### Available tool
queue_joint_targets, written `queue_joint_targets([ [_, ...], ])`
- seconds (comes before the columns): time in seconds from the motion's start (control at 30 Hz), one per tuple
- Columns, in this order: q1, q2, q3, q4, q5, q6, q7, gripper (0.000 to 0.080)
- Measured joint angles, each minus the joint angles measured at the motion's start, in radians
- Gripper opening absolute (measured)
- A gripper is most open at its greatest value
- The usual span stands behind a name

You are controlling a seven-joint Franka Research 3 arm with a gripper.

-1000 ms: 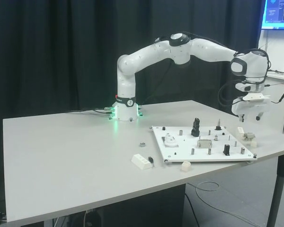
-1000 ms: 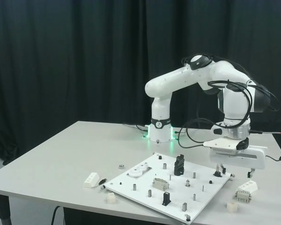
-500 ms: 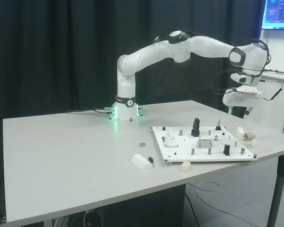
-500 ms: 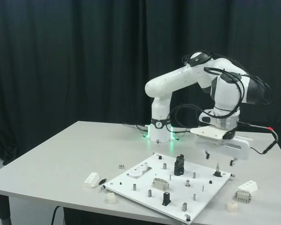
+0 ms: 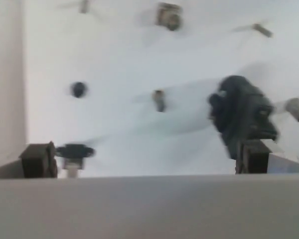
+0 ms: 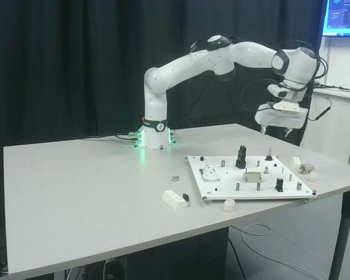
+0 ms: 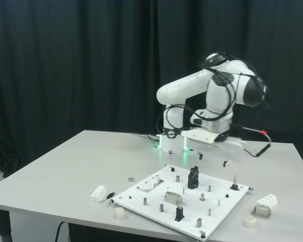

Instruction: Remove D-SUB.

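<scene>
The D-SUB (image 6: pixel 252 176) sits in its place near the middle of the white board (image 6: pixel 221 189), a low metal-shelled connector just at 5 o'clock from the tall black part (image 6: pixel 241 157) in the first room view, so by the look of things nothing of the removal is done. The hand (image 6: pixel 275 127) hangs in the air well above the far side of the board, at about 1 o'clock from the D-SUB in both room views, touching nothing. In the wrist view its 2 fingertips (image 5: pixel 38 160) stand spread wide with only bare board between them; the black part (image 5: pixel 241 117) shows beside 1 of them, and I cannot make out the D-SUB there. What is left, as I judge it, is the whole job: bring the hand over the connector, come down, close on its shell, pull it free and set it off the board. On the tabletop (image 6: pixel 76 186) a white block (image 6: pixel 175 199) lies at 9 o'clock from the board's near corner, and another connector (image 7: pixel 265 206) lies off the board at 3 o'clock. No brand or label can be read on any part; a screen (image 6: pixel 343 17) at the upper corner of the first room view carries lines too small to read.
</scene>
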Motion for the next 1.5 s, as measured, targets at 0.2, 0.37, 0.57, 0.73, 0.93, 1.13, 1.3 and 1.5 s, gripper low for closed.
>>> queue_joint_targets([
  [0.2, 0.034, 0.0, -0.039, -0.116, 0.0, -0.001, -0.093, 0.08],
  [0.37, 0.064, -0.001, -0.066, -0.208, 0.001, 0.014, -0.16, 0.08],
  [0.57, 0.096, -0.001, -0.086, -0.296, 0.018, 0.046, -0.21, 0.08],
  [0.73, 0.121, -0.002, -0.092, -0.354, 0.038, 0.072, -0.233, 0.08],
  [0.93, 0.151, -0.004, -0.093, -0.411, 0.058, 0.106, -0.251, 0.08],
  [1.13, 0.185, -0.007, -0.092, -0.461, 0.074, 0.139, -0.261, 0.08],
  [1.3, 0.216, -0.008, -0.092, -0.502, 0.092, 0.163, -0.263, 0.08],
  [1.5, 0.255, -0.017, -0.09, -0.545, 0.115, 0.194, -0.263, 0.08],
])
